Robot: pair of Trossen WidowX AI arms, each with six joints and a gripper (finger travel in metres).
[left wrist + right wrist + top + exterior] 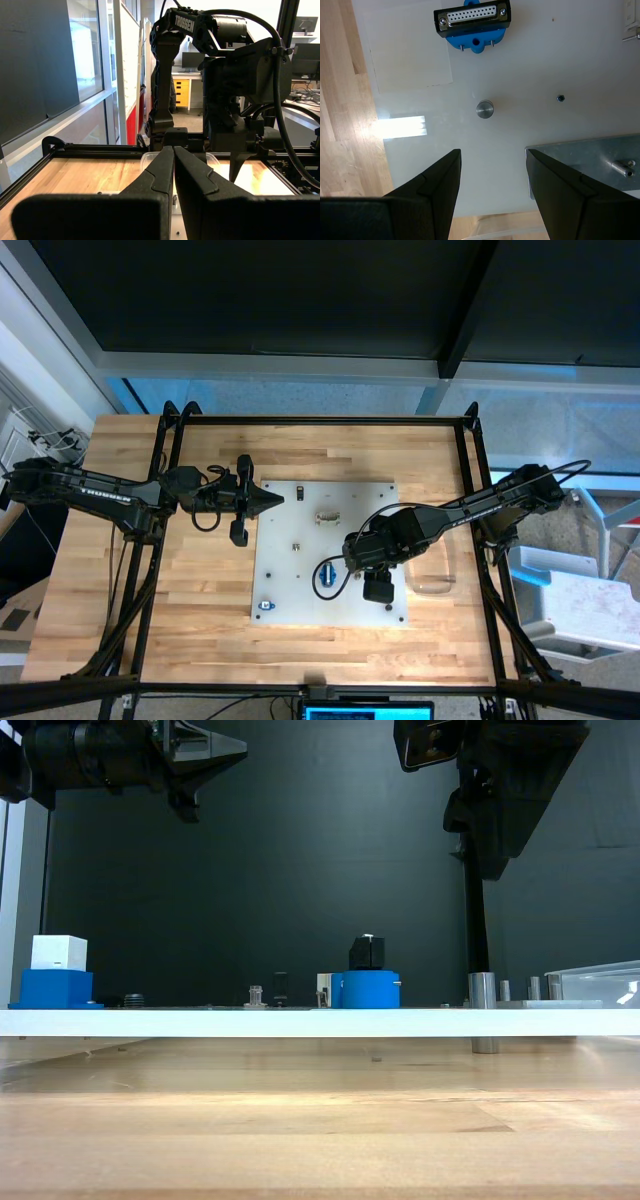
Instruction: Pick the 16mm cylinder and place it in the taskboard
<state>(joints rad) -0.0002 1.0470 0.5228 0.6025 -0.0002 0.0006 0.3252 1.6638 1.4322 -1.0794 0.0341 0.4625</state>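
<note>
Wood tabletop (120,570) carries the white board (290,585) mid-frame in the high view. Left gripper (280,499) sits left of centre, tips over the board's left edge, pointing right. Right gripper (377,590) is lower right of centre, over the board, just right of the blue connector (326,580). Clear tray (437,575) lies further right. Cylinder can't be made out here.

Low view: dark backdrop. Left gripper is upper left, high above the board. Right gripper is upper right, hanging over the cylinder (483,990), well apart from it. Cylinder stands upright in the board at right of frame, lower end poking out under the board. Blue block (55,990) with a white cube (58,952) on top is at far left; connector mid-frame.

Left wrist view: left fingers (155,175) pressed together, tips touching. Right arm (170,75) stands ahead of them.

Right wrist view: right fingers (435,190) spread wide. Cylinder shows end-on, seated in the board between connector and grey block (580,155), apart from both and clear of the fingers.
</note>
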